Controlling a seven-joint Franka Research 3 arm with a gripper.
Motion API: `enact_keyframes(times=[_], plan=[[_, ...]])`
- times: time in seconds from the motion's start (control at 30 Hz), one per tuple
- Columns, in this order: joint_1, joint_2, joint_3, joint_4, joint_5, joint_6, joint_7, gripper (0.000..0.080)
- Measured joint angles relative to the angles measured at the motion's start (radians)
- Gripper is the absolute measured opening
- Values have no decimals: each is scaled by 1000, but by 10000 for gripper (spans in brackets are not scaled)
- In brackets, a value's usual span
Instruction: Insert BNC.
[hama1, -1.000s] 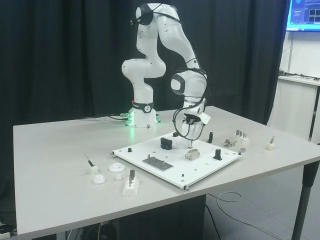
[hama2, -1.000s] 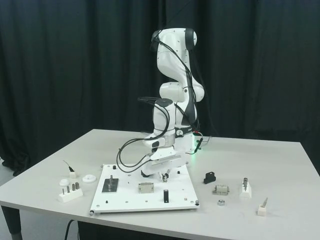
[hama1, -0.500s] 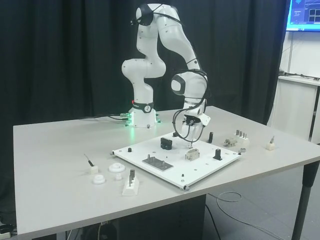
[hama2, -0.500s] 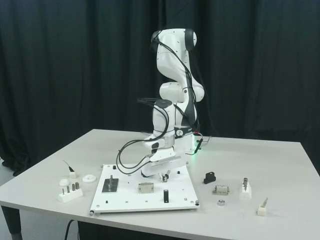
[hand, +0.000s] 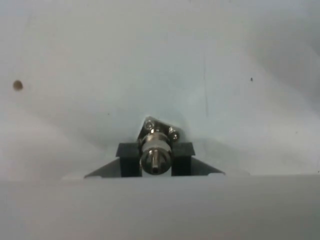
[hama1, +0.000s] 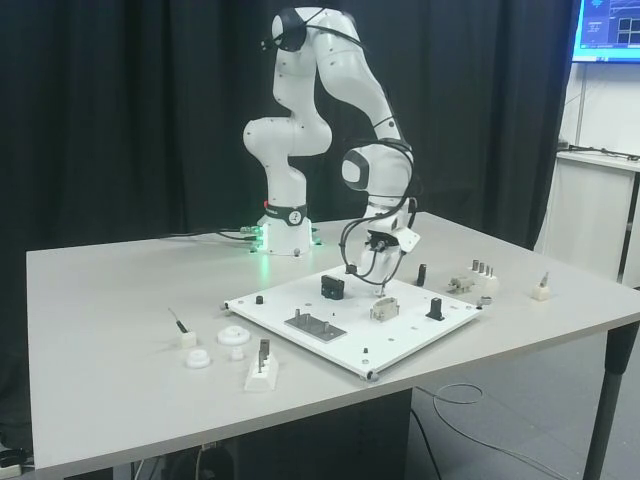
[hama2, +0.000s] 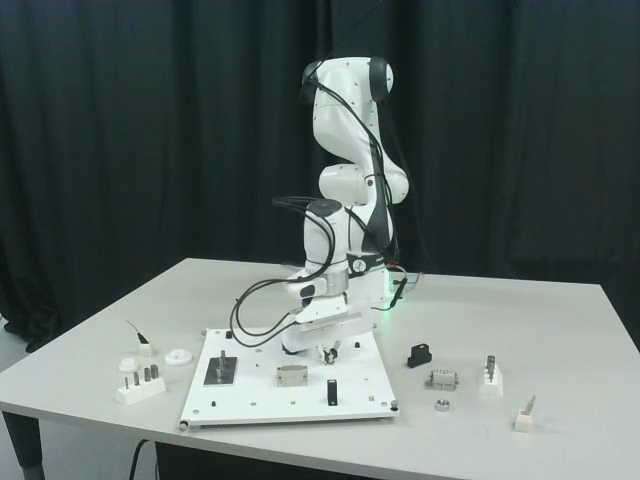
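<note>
Gripping is what is shown in the wrist view: the gripper (hand: 155, 159) is drawn narrow, and its black fingers (hand: 128, 159) are pressed against either side of the BNC connector (hand: 155, 150), so the part is judged to be held rather than merely flanked. The connector is seen end-on, a small metal barrel with a centre pin, and a little flange (hand: 172, 132) with two screws is glimpsed just behind it on the white surface. Whether the barrel is already seated on that flange cannot be told. In the first room view the gripper (hama1: 383, 262) is placed low over the white board (hama1: 300, 300), at about three o'clock from the black block (hama1: 332, 287), and the board is laid on the grey table (hama1: 120, 300). The connector is expected to be light, rigid and rather slick, being plain metal. A hold across the barrel's round sides is judged sound. The centre pin is thought delicate, so a straight, square approach would be wanted, and any tilt could see the barrel slip or jam.
</note>
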Motion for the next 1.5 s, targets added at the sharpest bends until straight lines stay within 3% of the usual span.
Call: enact_keyframes(times=[0.27,0.8,1.5], plan=[[0,0,-1,-1,21,0,79,124],[2,-2,-1,-5,22,5,301,124],[3,-18,-1,-50,22,89,678,124]])
